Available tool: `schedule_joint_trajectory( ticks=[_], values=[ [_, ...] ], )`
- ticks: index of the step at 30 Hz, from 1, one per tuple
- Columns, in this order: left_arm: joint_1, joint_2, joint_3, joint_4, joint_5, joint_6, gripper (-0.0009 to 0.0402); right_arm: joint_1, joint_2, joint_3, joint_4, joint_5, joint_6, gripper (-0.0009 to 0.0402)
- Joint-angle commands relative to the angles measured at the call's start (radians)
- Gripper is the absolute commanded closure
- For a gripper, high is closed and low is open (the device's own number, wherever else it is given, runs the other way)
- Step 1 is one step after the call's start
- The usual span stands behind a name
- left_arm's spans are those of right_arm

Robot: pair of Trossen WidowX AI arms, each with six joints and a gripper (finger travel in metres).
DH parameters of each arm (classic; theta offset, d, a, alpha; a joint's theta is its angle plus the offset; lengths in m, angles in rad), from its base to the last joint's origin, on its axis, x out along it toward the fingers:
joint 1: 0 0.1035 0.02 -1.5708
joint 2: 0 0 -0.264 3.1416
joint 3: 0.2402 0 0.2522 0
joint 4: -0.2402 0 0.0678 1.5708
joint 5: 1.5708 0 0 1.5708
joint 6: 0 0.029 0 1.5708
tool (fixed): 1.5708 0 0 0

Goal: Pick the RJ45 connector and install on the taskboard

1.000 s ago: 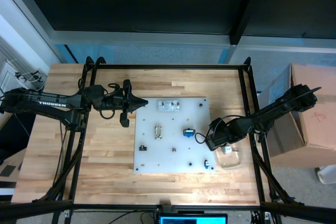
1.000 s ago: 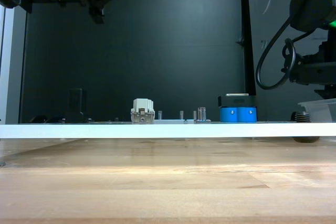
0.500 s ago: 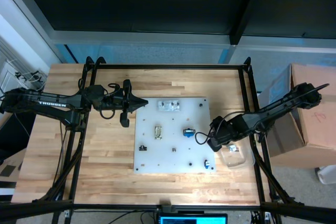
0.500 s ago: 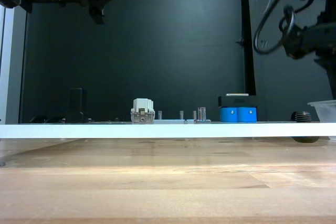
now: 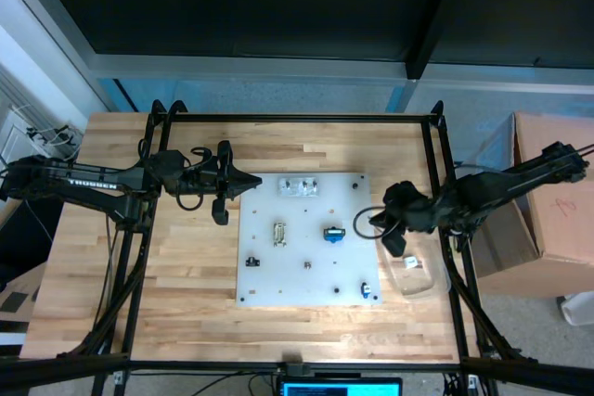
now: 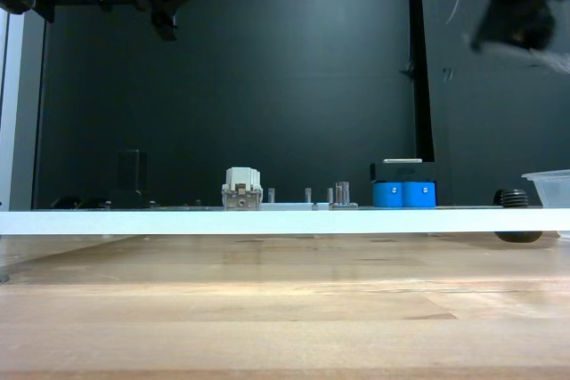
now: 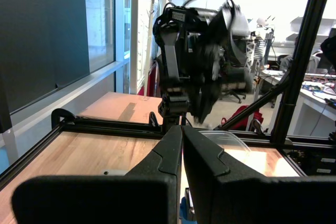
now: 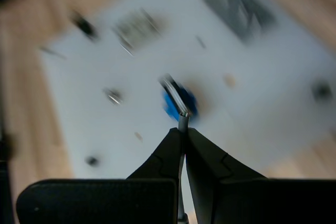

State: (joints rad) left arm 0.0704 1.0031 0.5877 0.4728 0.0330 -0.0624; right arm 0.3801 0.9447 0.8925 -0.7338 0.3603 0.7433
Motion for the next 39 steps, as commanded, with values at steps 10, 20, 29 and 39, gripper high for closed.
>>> schedule_joint_trajectory(
  ticks=[10,20,29,39],
  values=[
    [0.000,0.000,0.001,0.010,0.000,-0.003,0.0392,-0.279,-0.048,-0.001,0.389,-0.494,-0.474,0.0393],
    [-0.001,0.008,0.010,0.005,0.029,-0.057,0.0393,-0.550,0.068,-0.002,0.717,-0.869,-0.599,0.0393],
    [-0.013,0.187,0.090,0.118,0.071,-0.061,0.0330,-0.612,0.269,-0.002,1.019,-0.959,-0.583,0.0393],
    [-0.020,0.383,0.218,0.117,0.090,-0.062,0.0198,-0.614,0.354,-0.002,1.248,-0.981,-0.483,0.0393]
  ],
)
